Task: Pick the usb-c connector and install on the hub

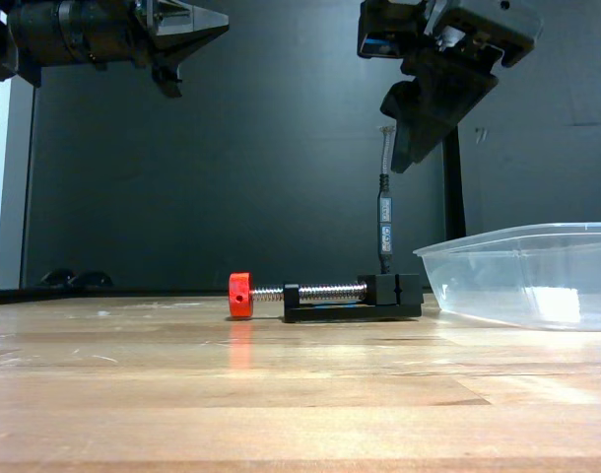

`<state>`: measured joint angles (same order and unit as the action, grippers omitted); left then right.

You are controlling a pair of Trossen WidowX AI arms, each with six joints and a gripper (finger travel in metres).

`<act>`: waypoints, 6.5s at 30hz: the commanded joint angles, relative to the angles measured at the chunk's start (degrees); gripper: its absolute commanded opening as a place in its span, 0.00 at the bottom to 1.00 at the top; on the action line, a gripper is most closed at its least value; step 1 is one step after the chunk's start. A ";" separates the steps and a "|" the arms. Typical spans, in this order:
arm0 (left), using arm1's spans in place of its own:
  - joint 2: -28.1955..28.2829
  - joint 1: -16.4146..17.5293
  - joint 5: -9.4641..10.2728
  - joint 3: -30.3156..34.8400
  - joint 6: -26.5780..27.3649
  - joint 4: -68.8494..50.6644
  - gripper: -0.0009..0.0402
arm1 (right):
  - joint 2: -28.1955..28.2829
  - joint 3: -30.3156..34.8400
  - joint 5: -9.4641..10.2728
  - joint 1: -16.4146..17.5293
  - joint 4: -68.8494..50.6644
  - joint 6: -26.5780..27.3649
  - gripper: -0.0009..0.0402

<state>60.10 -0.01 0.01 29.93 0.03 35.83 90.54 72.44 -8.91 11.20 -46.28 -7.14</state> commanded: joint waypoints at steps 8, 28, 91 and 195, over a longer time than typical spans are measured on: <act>0.00 0.02 0.00 0.02 -0.02 0.02 0.02 | -0.59 0.13 -0.02 0.02 0.04 0.09 0.53; 0.00 0.00 0.00 0.02 -0.02 0.00 0.02 | -16.79 -5.92 0.02 -5.03 13.07 3.17 0.33; 0.00 0.00 0.00 0.02 -0.02 0.02 0.02 | -38.42 -39.65 9.64 -12.52 67.28 4.79 0.02; 0.00 0.02 0.00 0.02 -0.02 0.00 0.02 | -38.40 -40.06 8.48 -12.44 66.27 5.09 0.02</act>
<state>60.10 -0.01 0.01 29.95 0.01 35.81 52.12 32.36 -0.40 -1.26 19.94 -2.04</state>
